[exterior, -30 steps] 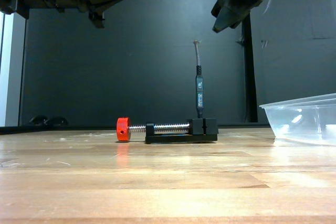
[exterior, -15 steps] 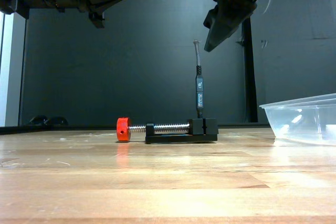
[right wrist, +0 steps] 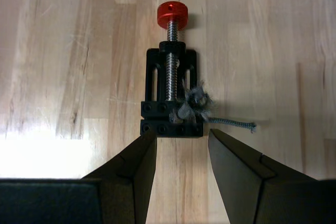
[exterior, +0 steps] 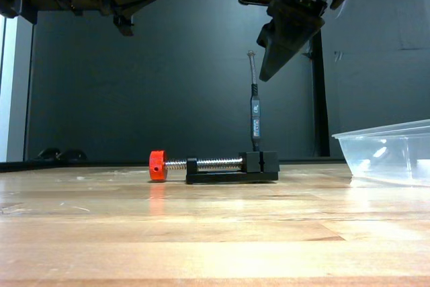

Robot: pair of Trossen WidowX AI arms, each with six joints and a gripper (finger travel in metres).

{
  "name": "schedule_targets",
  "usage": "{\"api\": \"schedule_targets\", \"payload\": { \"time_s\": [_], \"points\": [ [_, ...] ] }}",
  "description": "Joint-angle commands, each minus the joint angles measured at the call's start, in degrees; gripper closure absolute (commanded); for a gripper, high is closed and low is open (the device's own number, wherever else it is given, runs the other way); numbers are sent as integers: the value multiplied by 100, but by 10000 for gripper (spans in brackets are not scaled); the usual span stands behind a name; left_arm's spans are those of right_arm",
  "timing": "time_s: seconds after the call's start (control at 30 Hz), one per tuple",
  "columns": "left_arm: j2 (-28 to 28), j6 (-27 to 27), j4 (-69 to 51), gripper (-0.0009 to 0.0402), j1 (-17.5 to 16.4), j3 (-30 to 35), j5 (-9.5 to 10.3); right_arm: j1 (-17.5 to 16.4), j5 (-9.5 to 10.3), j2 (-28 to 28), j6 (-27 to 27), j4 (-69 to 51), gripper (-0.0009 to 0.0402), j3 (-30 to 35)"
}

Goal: Remove the USB-C connector from taskboard and place in the container

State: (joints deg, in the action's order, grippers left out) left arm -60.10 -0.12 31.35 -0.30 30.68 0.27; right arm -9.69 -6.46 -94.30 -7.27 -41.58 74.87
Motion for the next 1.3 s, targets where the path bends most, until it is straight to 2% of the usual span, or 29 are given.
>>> {"api": "schedule_targets", "payload": {
  "time_s": [0.03,0.3,0.57,0.97,1.3],
  "points": [
    [0,0,0,393,0,2,-2,7,2,-192,31,-144,258,234],
    [0,0,2,393,0,2,-2,17,4,-608,175,-293,258,590],
    [0,0,2,393,0,2,-2,33,2,-833,173,-310,258,627],
    [-2,0,2,393,-2,2,-2,55,-2,-994,155,-317,270,627],
    [0,0,2,393,-2,2,-2,61,-2,-994,125,-295,296,627]
  ]
}}
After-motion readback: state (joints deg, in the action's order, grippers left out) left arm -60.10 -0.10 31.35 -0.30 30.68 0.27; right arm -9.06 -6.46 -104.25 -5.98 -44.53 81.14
